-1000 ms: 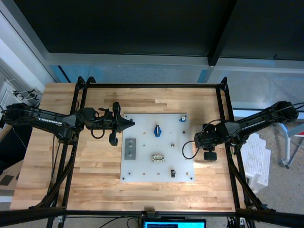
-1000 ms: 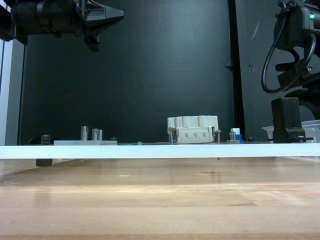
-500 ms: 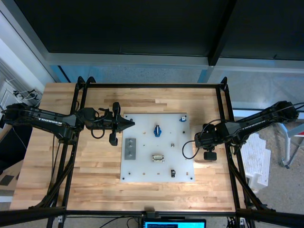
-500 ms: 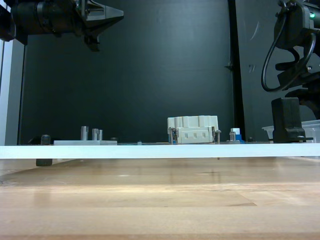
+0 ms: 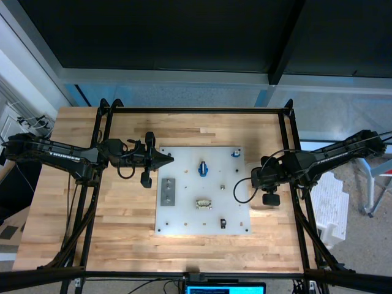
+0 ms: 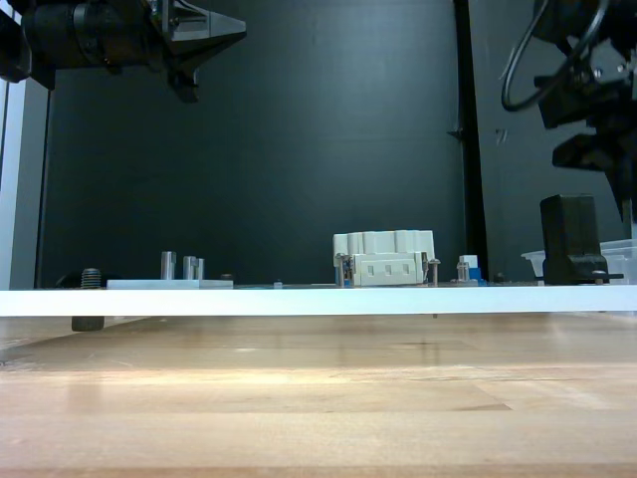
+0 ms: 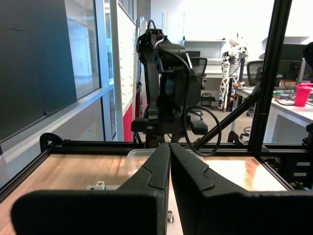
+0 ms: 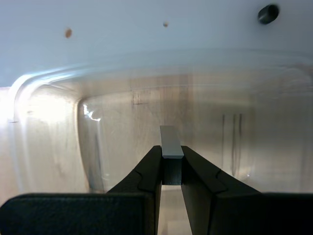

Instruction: Pick the 16mm bar and install on taskboard

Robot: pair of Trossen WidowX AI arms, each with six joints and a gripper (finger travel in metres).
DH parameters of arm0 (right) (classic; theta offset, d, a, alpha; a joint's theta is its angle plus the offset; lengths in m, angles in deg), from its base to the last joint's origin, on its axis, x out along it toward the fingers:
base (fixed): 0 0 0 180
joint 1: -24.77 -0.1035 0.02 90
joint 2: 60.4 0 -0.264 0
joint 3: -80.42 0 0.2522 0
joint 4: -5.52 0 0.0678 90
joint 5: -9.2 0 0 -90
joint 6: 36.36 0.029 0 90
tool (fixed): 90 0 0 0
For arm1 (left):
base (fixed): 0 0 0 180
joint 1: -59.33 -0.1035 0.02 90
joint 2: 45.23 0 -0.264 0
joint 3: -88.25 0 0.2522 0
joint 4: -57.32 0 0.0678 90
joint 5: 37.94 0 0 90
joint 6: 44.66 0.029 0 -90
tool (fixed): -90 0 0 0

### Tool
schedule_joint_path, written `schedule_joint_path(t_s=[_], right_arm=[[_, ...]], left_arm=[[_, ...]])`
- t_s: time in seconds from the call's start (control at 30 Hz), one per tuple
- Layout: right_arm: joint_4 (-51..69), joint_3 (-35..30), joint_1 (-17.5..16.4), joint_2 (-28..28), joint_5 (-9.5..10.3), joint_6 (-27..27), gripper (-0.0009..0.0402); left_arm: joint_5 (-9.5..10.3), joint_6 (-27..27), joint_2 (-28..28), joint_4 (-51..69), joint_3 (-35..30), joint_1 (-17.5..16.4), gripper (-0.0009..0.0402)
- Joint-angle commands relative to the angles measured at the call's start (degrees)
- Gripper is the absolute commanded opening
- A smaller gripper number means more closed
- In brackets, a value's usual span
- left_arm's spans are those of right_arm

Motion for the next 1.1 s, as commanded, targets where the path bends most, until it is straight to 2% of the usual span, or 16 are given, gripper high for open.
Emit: schedule_joint_path(t_s=[0.03, 0.3, 0.47, 0.63, 1.1], right_arm=[[3.56, -2.75, -0.02, 0.07, -0.02, -0.7, 0.0], [7.5, -9.29, -0.31, 1.55, -0.31, -1.99, 0.0], [8.52, -12.68, -1.27, 4.66, 1.05, -2.58, 0.0], [8.87, -15.39, -2.21, 7.69, 1.09, -2.1, 0.0], [7.85, -23.39, -10.01, 18.6, 1.03, -4.5, 0.0]], left_arm=[[-0.02, 0.02, 0.02, 0.0, 0.0, -0.02, 0.0], [-0.02, 0.02, 0.02, -0.02, 0.0, -0.02, 0.0], [-0.02, 0.02, 0.02, 0.0, 0.0, -0.02, 0.0], [-0.02, 0.02, 0.02, -0.02, 0.0, -0.02, 0.0], [-0.02, 0.02, 0.02, -0.02, 0.0, 0.0, 0.0]])
